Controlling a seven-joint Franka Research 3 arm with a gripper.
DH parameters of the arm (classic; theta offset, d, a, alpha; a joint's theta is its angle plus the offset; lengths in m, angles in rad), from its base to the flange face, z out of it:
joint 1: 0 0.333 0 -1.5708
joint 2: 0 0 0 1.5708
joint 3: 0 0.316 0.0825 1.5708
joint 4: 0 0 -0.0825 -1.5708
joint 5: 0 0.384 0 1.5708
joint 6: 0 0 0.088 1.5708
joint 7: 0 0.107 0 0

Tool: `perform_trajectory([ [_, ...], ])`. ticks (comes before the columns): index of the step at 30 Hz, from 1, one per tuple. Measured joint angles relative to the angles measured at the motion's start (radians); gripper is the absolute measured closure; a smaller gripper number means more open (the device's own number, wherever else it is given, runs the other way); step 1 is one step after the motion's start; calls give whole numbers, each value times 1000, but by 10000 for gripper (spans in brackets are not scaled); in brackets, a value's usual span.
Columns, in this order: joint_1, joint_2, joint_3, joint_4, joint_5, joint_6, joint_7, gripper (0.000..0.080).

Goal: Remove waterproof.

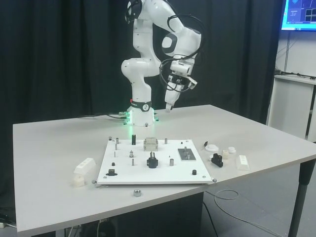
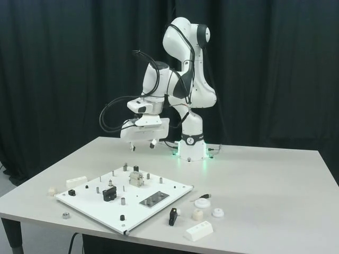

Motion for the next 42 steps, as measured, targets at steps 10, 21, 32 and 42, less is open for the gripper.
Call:
perform_trajectory([
  [10,-53,-31,0,-96,-30,101,-122,3],
  [21,-80,-48,0,-163,-8,148,-276,3],
  [32,-94,-48,-1,-178,11,148,-443,3],
  [42,-123,-48,-11,-178,26,148,-458,3],
])
